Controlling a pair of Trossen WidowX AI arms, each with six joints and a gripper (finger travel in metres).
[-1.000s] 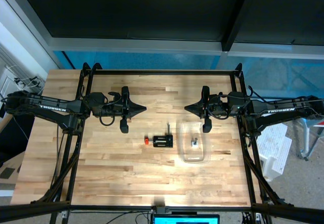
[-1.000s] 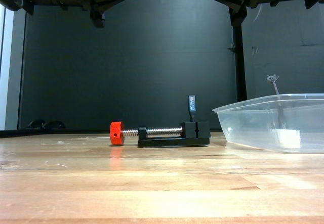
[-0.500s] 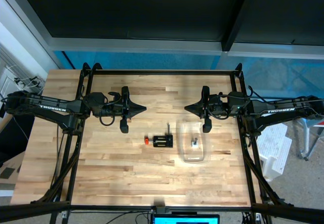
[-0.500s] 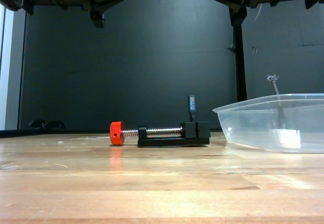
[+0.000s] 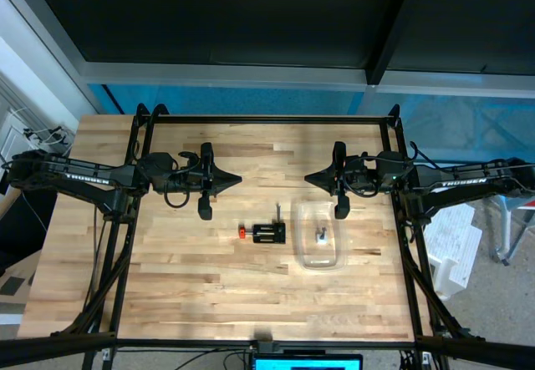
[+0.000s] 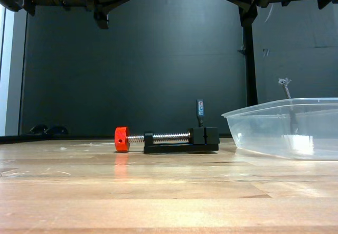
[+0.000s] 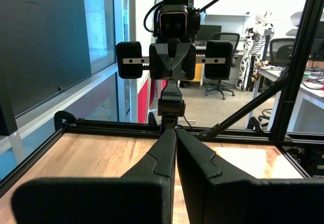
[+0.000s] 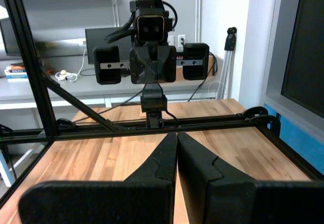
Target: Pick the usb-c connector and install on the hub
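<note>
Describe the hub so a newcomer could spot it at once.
Over the far half of the wooden table, the left hand and right hand hang high, both shut, tips facing each other. Nearer the camera, mid-table, the hub sits just left of the clear tray. Unlike the tray, it is a small black block with an orange-red knob and an upright dark pin.

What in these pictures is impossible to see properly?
usb-c connector: too small for detail in the high view; in the low view the clear tray blurs its base.
clear tray: cut off by the low view's right edge.
hub: outside both wrist views; left gripper and right gripper, both shut, hang high facing each other.
</note>
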